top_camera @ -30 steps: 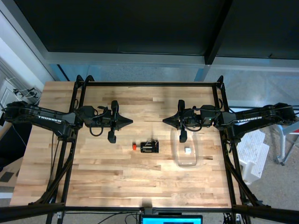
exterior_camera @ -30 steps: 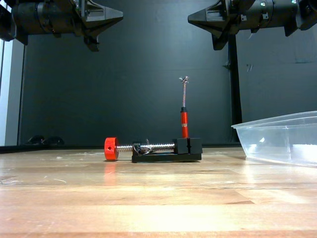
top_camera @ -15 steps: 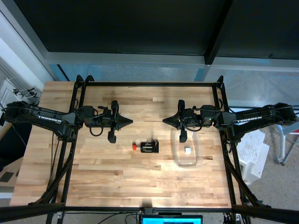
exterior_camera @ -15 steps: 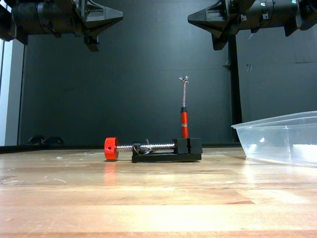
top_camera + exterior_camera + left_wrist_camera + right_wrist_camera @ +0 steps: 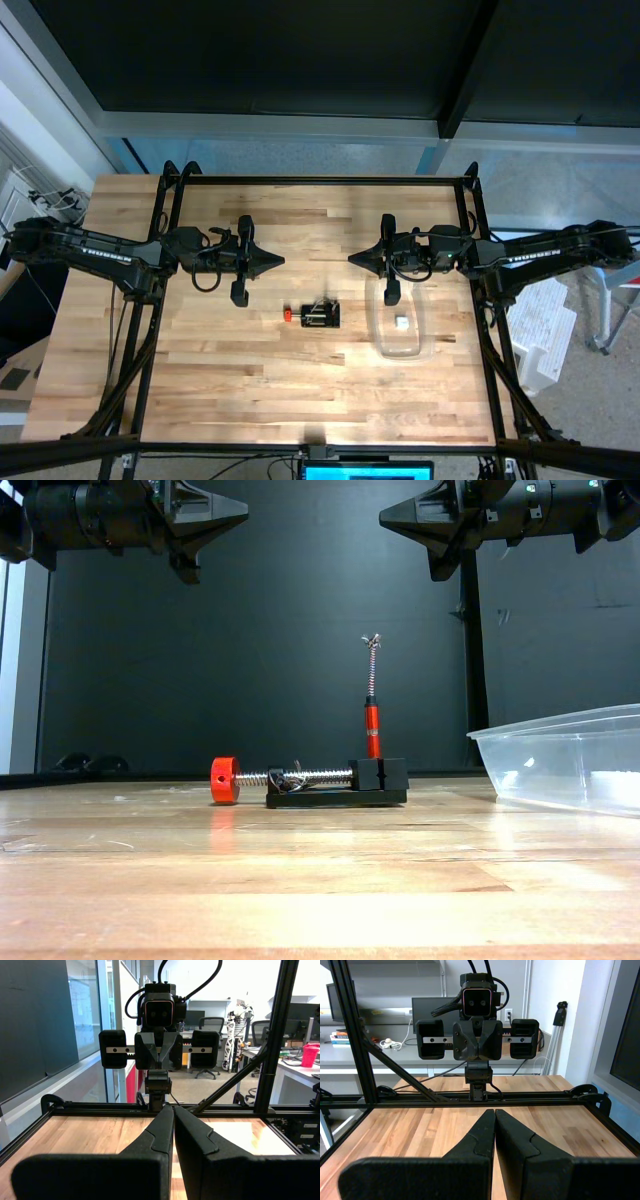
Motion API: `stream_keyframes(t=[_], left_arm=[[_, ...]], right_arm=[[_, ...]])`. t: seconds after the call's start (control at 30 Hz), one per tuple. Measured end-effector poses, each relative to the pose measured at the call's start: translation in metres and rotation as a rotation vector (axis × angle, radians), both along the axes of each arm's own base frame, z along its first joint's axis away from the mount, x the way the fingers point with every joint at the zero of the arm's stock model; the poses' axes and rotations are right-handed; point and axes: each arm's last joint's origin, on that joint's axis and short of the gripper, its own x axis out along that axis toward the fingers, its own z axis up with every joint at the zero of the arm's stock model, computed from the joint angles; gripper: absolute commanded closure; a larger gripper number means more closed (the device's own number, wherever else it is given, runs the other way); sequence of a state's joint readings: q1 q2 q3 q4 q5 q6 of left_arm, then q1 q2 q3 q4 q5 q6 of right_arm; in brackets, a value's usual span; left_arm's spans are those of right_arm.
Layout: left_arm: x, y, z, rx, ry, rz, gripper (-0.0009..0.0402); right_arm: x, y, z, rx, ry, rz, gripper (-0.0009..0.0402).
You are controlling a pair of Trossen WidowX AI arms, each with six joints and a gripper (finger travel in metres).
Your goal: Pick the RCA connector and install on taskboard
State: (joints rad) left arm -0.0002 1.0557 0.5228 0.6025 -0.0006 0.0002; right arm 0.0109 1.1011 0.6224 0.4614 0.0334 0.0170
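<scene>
The taskboard, a small black block with a red knob on its left end and an upright red pin topped by a thin spring, lies at the table's middle. I cannot make out the RCA connector in any view. My left gripper hangs shut high above the table, left of the board. My right gripper hangs shut at the same height to the right. The two tips point at each other, and neither holds anything.
A clear oblong plastic tray lies right of the board, under the right arm, with a small white cube in it. A black frame borders the table's back and sides.
</scene>
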Motion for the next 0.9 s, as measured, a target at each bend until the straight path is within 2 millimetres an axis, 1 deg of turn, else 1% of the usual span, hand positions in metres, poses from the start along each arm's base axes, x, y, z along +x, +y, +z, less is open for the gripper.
stream_keyframes(t=[0.9], left_arm=[[0.0000, 0.0000, -0.0001, 0.000, 0.000, 0.000, 0.0393]], right_arm=[[0.0000, 0.0000, -0.0001, 0.000, 0.000, 0.000, 0.0393]])
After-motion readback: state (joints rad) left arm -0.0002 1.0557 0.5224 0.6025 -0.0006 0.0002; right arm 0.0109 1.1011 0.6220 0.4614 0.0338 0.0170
